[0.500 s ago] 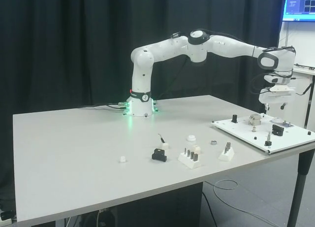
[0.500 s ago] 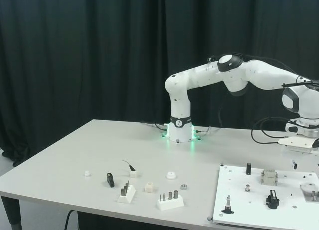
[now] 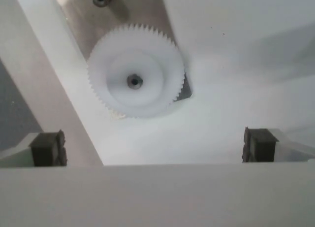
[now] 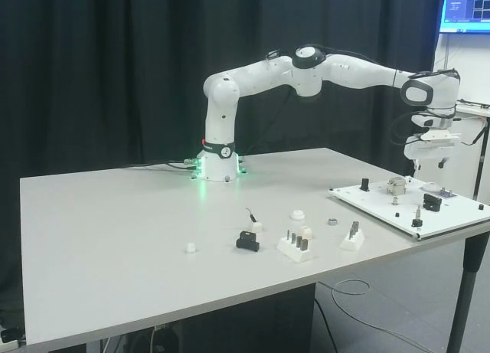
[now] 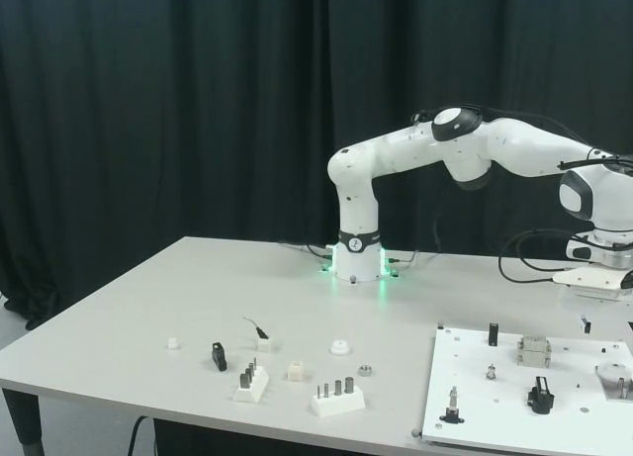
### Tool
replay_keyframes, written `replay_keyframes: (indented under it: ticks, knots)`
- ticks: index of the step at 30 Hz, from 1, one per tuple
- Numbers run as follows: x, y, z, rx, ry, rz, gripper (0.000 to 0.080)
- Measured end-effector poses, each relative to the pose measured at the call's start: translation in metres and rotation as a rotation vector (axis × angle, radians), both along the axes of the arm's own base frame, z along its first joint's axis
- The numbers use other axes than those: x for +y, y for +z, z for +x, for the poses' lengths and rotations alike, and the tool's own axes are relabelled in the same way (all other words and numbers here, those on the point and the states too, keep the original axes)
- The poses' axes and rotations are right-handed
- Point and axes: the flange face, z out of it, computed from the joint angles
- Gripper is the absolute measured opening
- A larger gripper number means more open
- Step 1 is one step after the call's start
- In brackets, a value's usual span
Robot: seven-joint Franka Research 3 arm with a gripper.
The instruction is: Pick square peg 1.
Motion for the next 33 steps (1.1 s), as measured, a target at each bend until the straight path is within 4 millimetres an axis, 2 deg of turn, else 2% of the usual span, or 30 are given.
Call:
replay_keyframes:
  ticks: [33]
  knots:
    - [0.0036,0.0066,-0.0006,-0.031,0.017,0.006,0.08]
